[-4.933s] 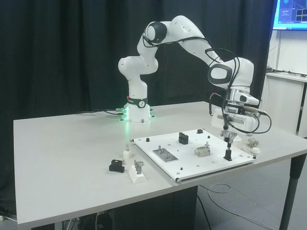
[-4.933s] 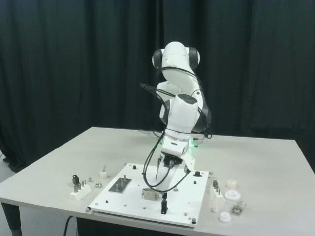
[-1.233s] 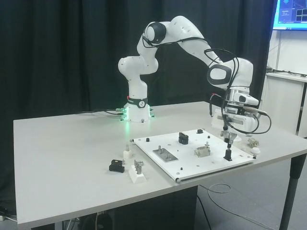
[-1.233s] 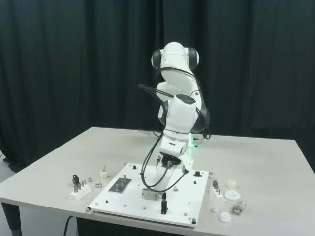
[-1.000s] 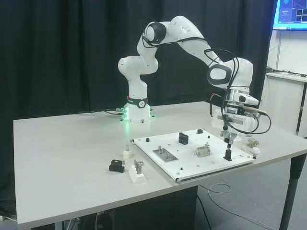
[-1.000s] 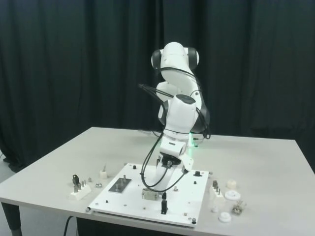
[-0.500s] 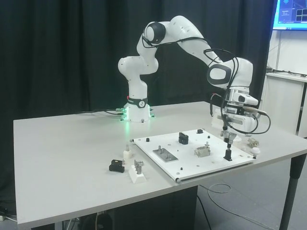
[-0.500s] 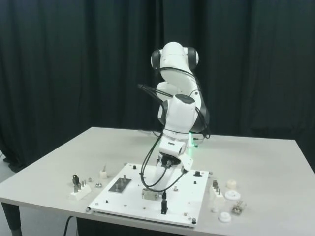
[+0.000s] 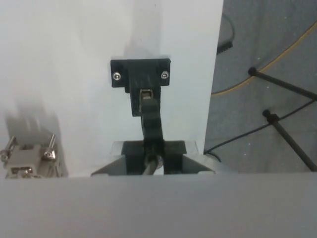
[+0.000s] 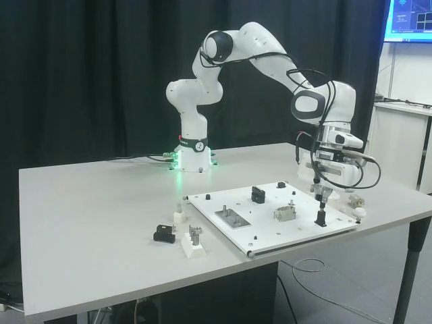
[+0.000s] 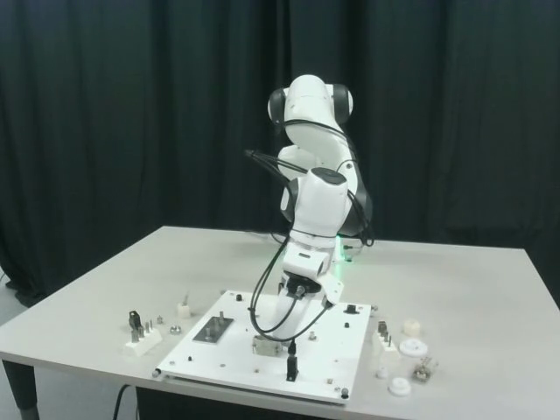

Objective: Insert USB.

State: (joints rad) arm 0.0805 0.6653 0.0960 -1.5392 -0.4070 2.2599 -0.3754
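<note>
Wrist view shows the USB plug [image 9: 150, 121] standing upright in the black socket block [image 9: 140, 79] on the white board [image 9: 74, 59], directly below the gripper [image 9: 151, 163], whose jaws I cannot tell open or closed.

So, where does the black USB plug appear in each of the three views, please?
Wrist view: the black USB plug stands upright in its black socket block, near the white board's edge.
First room view: USB plug at the board's near right corner, just below the gripper.
Second room view: USB plug near the board's front edge, under the gripper.
Shared landmark: the metal connector beside it on the board.
</note>
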